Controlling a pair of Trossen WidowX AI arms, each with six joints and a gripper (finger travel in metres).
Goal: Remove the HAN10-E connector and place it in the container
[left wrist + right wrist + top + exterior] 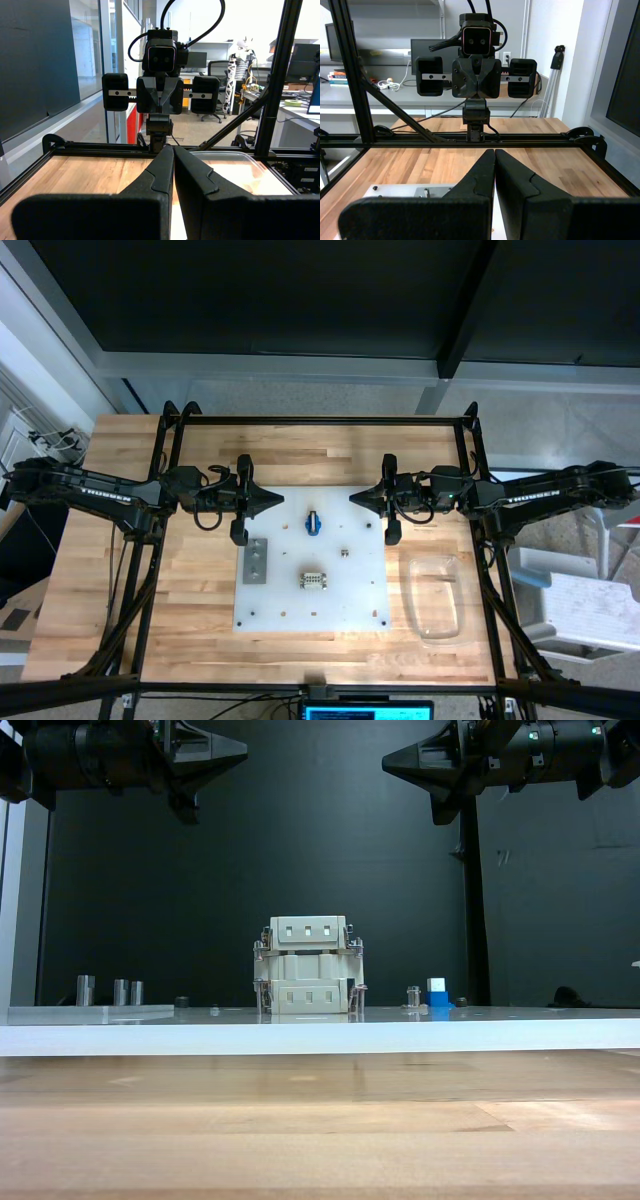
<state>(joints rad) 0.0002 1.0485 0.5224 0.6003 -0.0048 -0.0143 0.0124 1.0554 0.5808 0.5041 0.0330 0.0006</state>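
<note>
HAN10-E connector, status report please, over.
Left gripper shut, right gripper shut, both high above white board. HAN10-E connector seated on it, untouched. Container empty, beside board's right edge. Nothing blocking connector.

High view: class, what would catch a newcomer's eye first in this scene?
The left end effector and right end effector, both shut, point nose to nose above the white board's far edge. Nearer the camera, the small beige HAN10-E connector stands on that board. The clear container sits on the wooden table to the board's right.
</note>
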